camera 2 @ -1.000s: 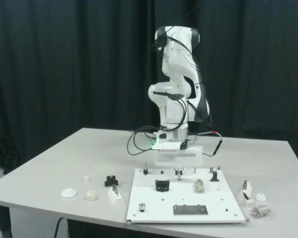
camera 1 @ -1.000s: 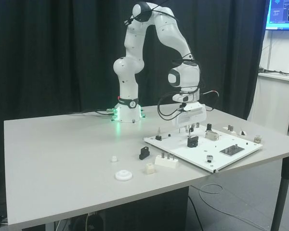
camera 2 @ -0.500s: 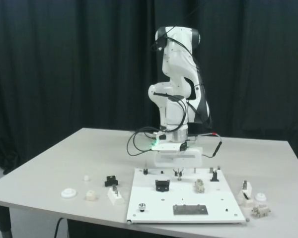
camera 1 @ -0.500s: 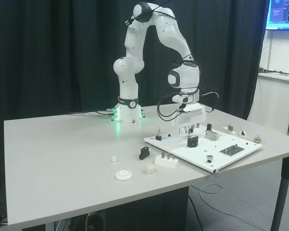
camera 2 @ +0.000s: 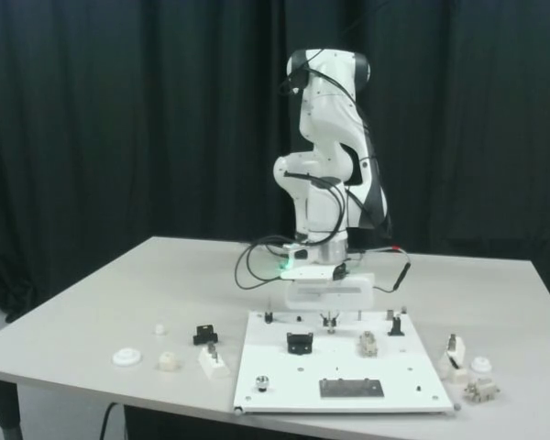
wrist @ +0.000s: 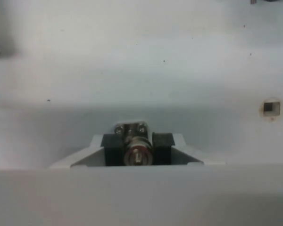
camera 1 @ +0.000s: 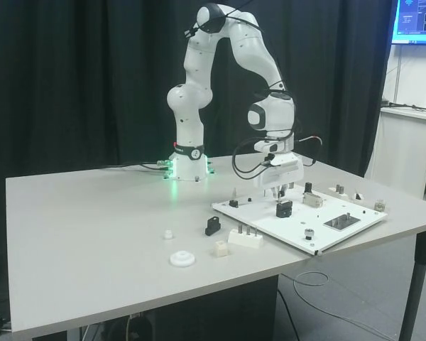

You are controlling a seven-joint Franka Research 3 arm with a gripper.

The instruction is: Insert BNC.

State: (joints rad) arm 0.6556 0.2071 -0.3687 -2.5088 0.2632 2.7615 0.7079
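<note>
Gripper [wrist: 138, 151]: hanging low over the far edge of the white board [camera 2: 403, 390], black fingers [wrist: 111, 149] clamped on the BNC connector [wrist: 138, 151], one pad on each side of its metal barrel.

BNC connector: sitting between the pads in the wrist view, barrel end facing the camera, a small two-screw metal plate [wrist: 130, 127] showing just beyond it; appearing in the second room view as a small dark piece [camera 2: 330, 320] under the gripper, close above the board; impossible to tell whether touching the board.

White board: lying flat on the grey table [camera 1: 85, 213], carrying a black block [camera 2: 300, 343], a dark rectangular plate [camera 2: 351, 388] and a round metal fitting [camera 2: 262, 382] near its front edge.

Loose parts: resting on the table beside the board, namely a black clip [camera 2: 204, 335], a white block with pins [camera 2: 213, 361], a white round disc [camera 2: 126, 357] and further small white pieces.

White arm [camera 1: 199, 85]: standing bolted behind the board, green light glowing at its base [camera 1: 187, 167].
</note>
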